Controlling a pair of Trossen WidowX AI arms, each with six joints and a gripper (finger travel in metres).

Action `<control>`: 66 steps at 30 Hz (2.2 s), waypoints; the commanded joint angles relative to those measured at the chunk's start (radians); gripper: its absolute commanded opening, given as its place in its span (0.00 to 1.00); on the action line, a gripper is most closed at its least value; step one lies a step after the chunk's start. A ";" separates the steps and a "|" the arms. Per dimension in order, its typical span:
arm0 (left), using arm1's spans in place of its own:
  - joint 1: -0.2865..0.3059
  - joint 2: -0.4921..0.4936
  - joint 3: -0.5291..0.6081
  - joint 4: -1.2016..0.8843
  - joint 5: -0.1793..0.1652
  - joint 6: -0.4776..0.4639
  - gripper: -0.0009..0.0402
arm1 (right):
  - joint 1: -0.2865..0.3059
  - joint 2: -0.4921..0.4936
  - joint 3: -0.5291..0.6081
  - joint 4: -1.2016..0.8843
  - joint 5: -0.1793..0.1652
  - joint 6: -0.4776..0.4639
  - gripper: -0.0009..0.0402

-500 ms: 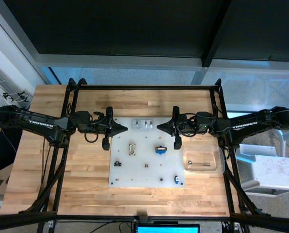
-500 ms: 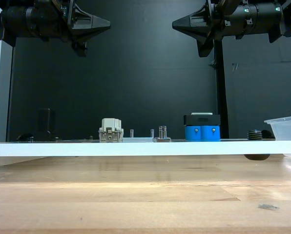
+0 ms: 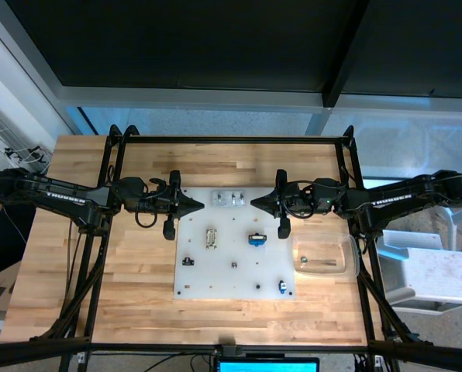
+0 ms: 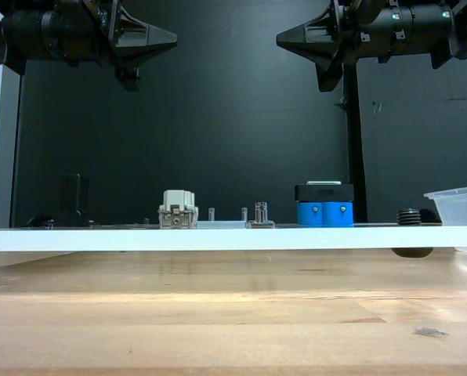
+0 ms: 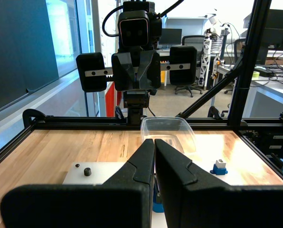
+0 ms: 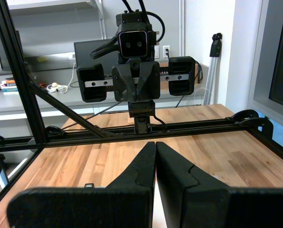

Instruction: Pick the M12 fastener and fasten on the M12 threads

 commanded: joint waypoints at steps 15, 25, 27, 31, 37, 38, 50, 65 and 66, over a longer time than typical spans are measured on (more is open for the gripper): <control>0.000 0.000 0.000 0.000 0.000 0.000 0.02 | 0.007 -0.005 0.158 -0.391 -0.074 -0.102 0.02; 0.000 0.000 0.000 0.000 0.000 0.000 0.02 | 0.021 -0.003 0.365 -0.951 -0.110 -0.257 0.02; 0.000 0.000 0.000 0.000 0.000 0.000 0.02 | 0.023 -0.003 0.395 -1.039 -0.136 -0.293 0.02; 0.000 0.000 0.000 0.000 0.000 0.000 0.02 | 0.030 -0.003 0.442 -1.191 -0.143 -0.341 0.02; 0.000 0.000 0.000 0.000 0.000 0.000 0.02 | 0.055 -0.003 0.480 -1.368 -0.142 -0.392 0.02; 0.000 0.000 0.000 0.000 0.000 0.000 0.02 | 0.059 -0.003 0.483 -1.399 -0.142 -0.401 0.02; 0.000 0.000 0.000 0.000 0.000 0.000 0.02 | 0.173 0.016 0.486 -1.640 -0.095 -0.423 0.02; 0.000 0.000 0.000 0.000 0.000 0.000 0.02 | 0.357 0.180 0.486 -1.794 -0.043 -0.408 0.02; 0.000 0.000 0.000 0.000 0.000 0.000 0.02 | 0.365 0.188 0.486 -1.794 -0.044 -0.402 0.02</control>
